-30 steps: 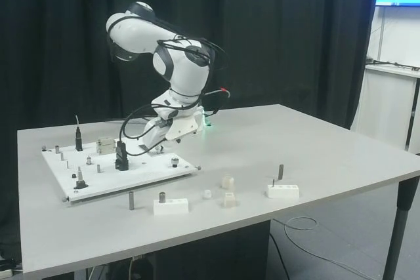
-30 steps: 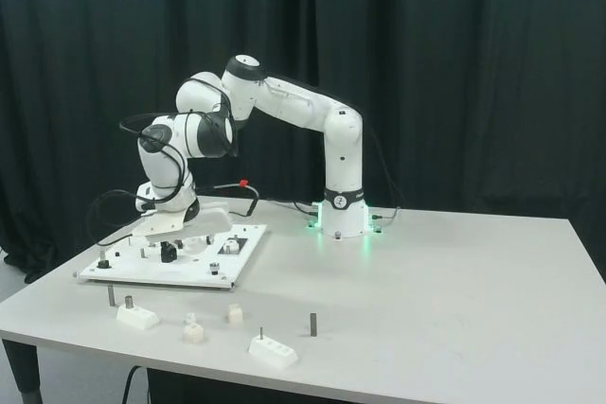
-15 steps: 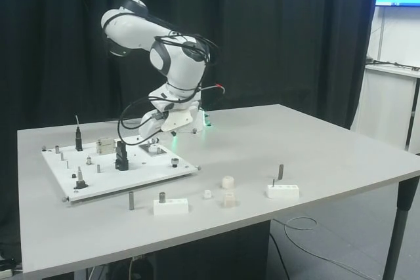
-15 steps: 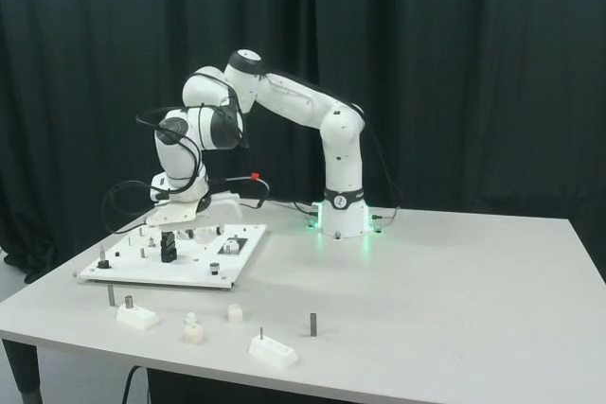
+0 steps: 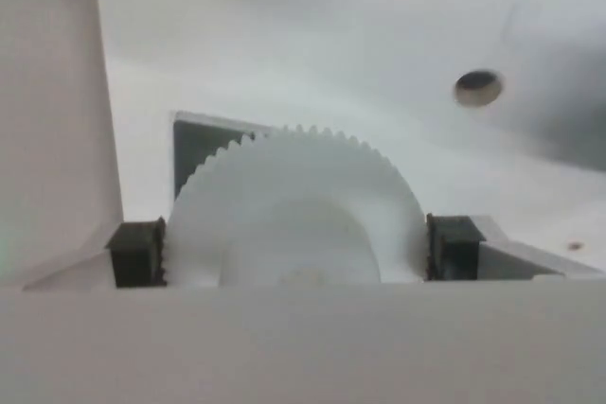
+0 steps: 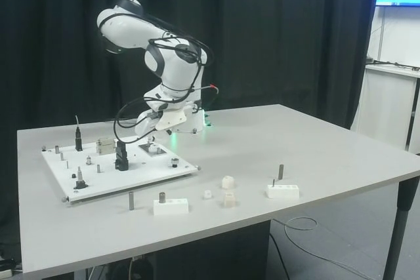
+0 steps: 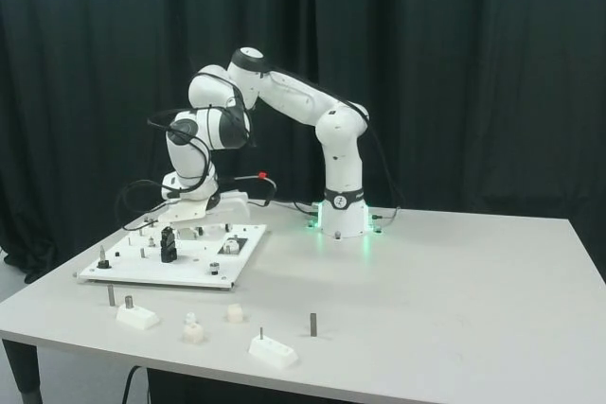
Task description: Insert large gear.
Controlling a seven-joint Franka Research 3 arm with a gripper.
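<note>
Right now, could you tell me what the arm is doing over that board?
The white arm's pincer is shut on a large white gear, gripping it by opposite edges. It hangs above the white assembly board on the grey table, not touching it. The gear is not yet inserted.

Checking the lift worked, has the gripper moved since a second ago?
Yes. The gripper has risen off the white board, holding the large gear.

White arm (image 7: pixel 284 101) bent low, gripper (image 5: pixel 295 251) clamped on a gear
</note>
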